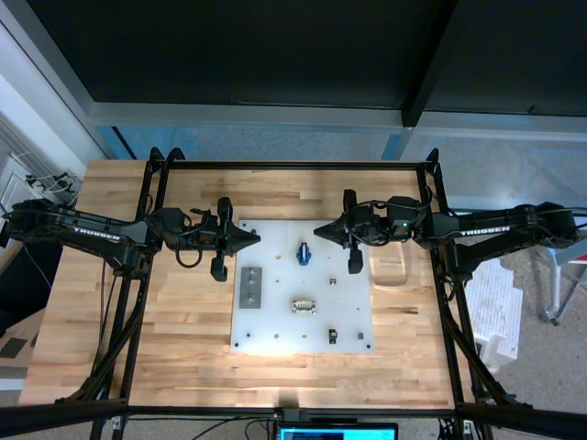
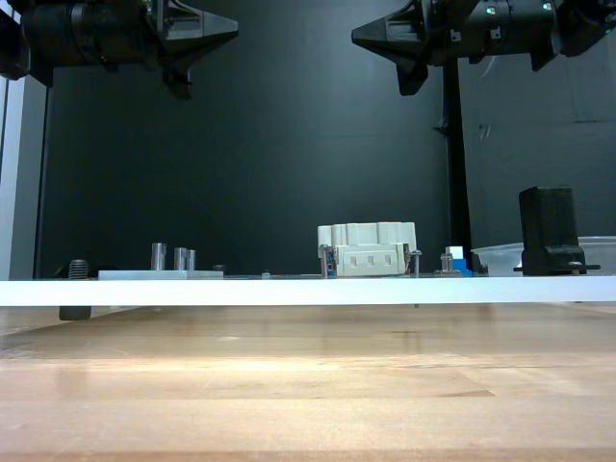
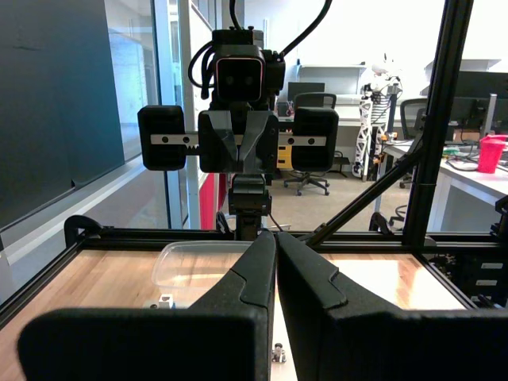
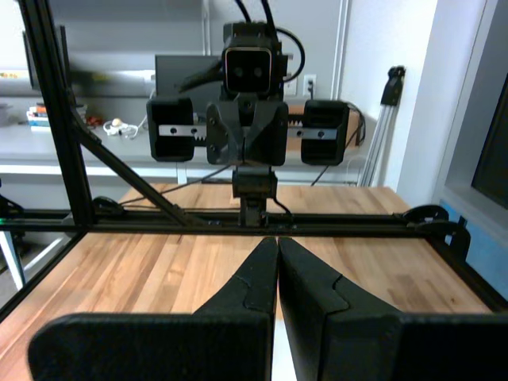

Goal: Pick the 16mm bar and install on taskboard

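- Wooden counter (image 1: pixel 183 348) from above: the white taskboard (image 1: pixel 271 316) lies at its middle. My left jaws hang over the board's far left corner, my right jaws over its far edge, near the blue knob (image 1: pixel 304 253).
- Low view: short grey pegs (image 2: pixel 158 255) stand upright on the grey block (image 2: pixel 159 274) (which one is the 16mm bar, I cannot tell).
- Left wrist: left jaws pressed together, nothing between.
- Right wrist: right jaws likewise closed, empty.
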Robot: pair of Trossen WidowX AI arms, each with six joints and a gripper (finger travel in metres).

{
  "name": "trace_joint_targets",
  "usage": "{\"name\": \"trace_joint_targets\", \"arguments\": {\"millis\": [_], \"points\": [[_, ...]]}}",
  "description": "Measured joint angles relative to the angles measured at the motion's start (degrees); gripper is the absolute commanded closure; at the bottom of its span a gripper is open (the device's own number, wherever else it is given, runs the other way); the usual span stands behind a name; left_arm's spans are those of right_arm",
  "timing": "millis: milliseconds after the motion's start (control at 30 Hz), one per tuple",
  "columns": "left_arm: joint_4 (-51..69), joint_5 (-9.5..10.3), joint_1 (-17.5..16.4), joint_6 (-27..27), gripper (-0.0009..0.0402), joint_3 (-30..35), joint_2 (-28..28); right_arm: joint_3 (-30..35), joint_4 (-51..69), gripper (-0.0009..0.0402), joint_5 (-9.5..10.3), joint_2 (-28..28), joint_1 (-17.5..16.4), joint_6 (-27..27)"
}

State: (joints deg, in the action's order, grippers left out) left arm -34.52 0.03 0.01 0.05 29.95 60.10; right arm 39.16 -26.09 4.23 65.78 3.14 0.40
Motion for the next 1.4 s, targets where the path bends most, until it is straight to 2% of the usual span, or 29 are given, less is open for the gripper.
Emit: {"name": "trace_joint_targets", "arguments": {"millis": [333,467,1400], "points": [[0.0,-0.02,0.0,0.0,0.0393,0.0,0.0,-3.1,-3.7,0.0394,-0.11,-1.2,0.0,0.1],[0.0,-0.02,0.0,0.0,0.0393,0.0,0.0,-3.8,-4.8,0.0393,-1.51,-1.3,0.0,0.1],[0.0,-0.02,0.0,0.0,0.0393,0.0,0.0,-3.3,-3.7,0.0393,-1.42,-1.3,0.0,-1.6]]}}
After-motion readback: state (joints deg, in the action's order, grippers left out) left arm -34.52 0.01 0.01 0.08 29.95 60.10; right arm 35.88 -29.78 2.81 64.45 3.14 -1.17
